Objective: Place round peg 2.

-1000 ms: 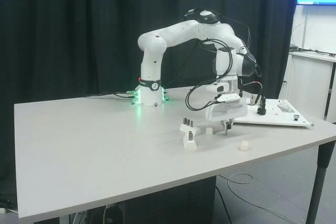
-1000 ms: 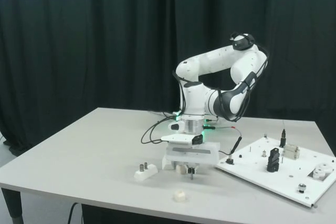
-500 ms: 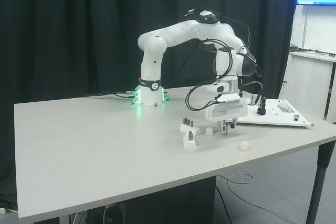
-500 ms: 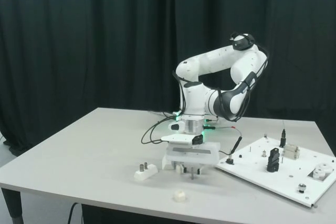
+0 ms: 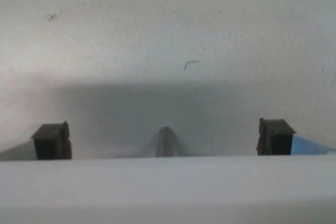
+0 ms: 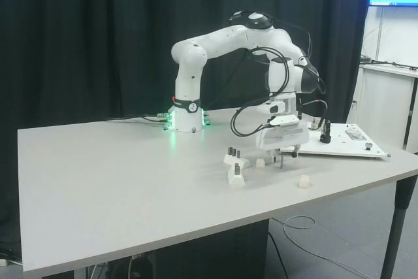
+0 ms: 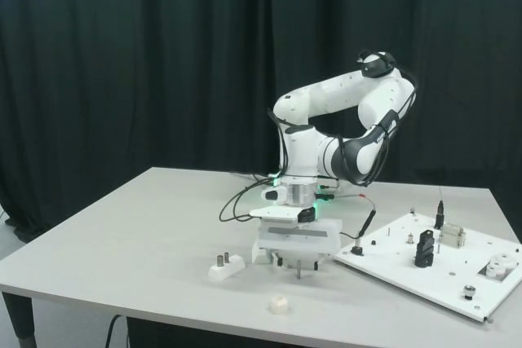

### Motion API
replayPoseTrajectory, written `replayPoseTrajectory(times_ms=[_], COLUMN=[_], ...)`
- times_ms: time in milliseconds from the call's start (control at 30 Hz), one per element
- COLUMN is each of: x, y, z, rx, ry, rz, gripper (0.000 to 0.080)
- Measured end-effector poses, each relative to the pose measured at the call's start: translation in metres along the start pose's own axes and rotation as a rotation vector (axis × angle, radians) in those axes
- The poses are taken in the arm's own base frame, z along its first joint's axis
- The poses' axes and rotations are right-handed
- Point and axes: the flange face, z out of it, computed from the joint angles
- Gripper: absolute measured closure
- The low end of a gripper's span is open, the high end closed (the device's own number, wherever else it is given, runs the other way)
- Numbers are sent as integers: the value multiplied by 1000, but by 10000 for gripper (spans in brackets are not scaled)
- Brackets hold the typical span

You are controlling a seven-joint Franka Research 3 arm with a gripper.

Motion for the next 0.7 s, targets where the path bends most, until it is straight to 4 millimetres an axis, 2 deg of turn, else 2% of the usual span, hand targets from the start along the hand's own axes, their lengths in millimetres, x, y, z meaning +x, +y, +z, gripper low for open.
replayPoseTrajectory(times_ms=[700], x=[0], y=[-1], z=[-31], rx=[8], ry=[-22], rz=[0], gripper=[3])
